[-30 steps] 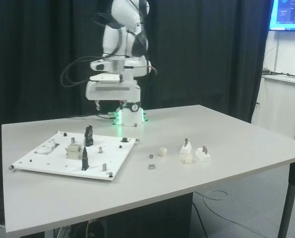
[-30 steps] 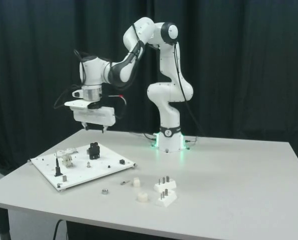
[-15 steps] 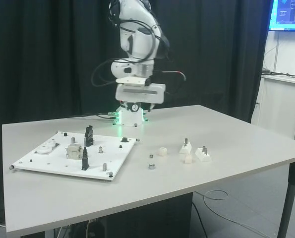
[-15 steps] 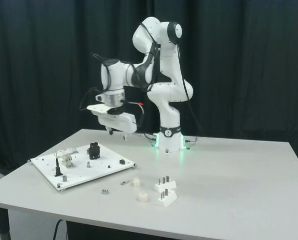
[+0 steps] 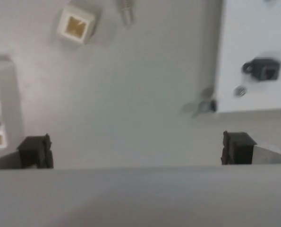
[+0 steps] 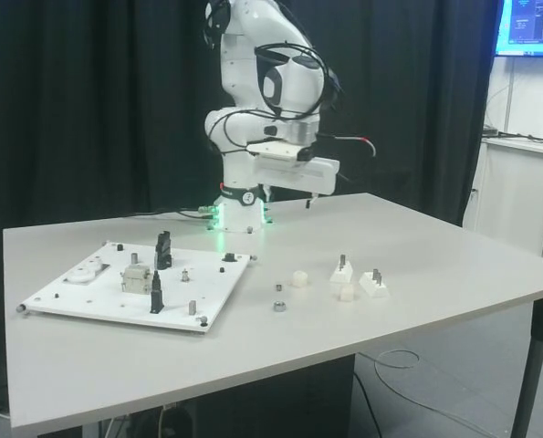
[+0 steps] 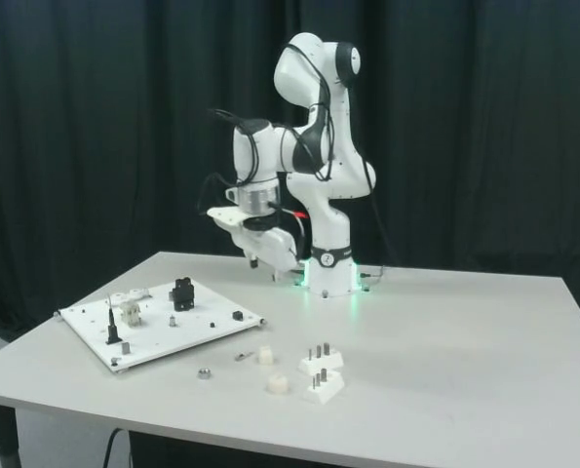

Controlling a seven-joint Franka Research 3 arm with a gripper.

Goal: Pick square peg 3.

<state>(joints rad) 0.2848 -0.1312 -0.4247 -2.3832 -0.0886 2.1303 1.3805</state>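
Square peg 3 point(image 7: 317, 375): presumably held upright in white holders point(image 6: 373, 285), well below and forward of the gripper point(image 5: 135, 149). Gripper: fingers spread wide, nothing held. Recommended: jaws to be centred above the peg before descent is made.

Robotics lab, as I see it | black curtains point(image 7: 75, 117) behind | white arm point(image 7: 309, 156) bolted on grey table point(image 7: 445, 341) | monitor point(image 6: 529, 27) in corner

The white arm point(image 7: 314, 156) holds its pincer point(image 5: 135, 150) high (fingers spread wide, nothing between them).
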